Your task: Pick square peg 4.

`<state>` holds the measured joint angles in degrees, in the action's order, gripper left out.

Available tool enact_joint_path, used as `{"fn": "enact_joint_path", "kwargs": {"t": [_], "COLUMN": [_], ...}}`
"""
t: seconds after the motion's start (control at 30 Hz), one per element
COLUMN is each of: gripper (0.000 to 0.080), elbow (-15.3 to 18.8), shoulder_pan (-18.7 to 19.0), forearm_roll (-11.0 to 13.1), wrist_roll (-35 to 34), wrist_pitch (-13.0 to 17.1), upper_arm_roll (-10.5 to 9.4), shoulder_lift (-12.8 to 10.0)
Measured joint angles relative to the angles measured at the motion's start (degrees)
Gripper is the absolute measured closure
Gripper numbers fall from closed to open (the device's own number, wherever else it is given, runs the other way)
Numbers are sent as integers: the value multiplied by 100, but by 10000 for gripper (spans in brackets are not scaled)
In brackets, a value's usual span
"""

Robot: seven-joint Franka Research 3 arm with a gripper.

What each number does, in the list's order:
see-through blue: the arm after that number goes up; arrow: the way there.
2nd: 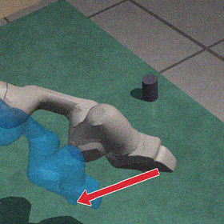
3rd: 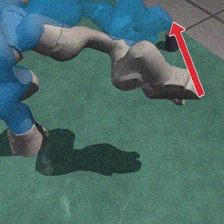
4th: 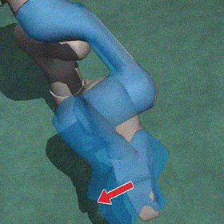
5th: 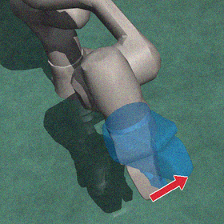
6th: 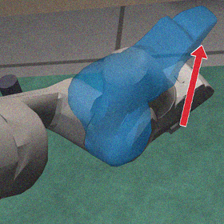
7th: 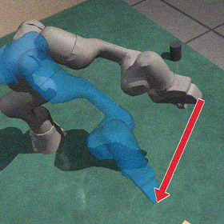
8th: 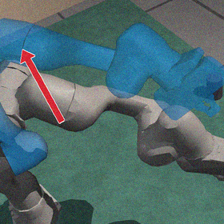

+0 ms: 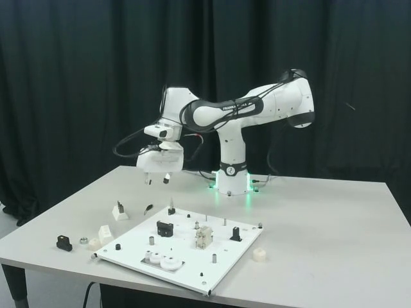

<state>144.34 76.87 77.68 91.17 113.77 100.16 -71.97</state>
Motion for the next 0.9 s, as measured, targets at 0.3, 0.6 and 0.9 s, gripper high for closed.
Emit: {"fn": "enact_joint_path", "kwargs": {"t": [0.3, 0.6, 0.9], "gripper": [3, 3, 3], "elbow": [-128, -282, -407], "shoulder_pan": [-177, -483, -810], "forearm_roll": [119, 283, 289], "wrist_roll": [-333, -674, -968], "wrist_pitch": [329, 465, 467], "upper_arm_roll": [-83, -246, -335], "shoulder_lift": [4, 4, 4]}}
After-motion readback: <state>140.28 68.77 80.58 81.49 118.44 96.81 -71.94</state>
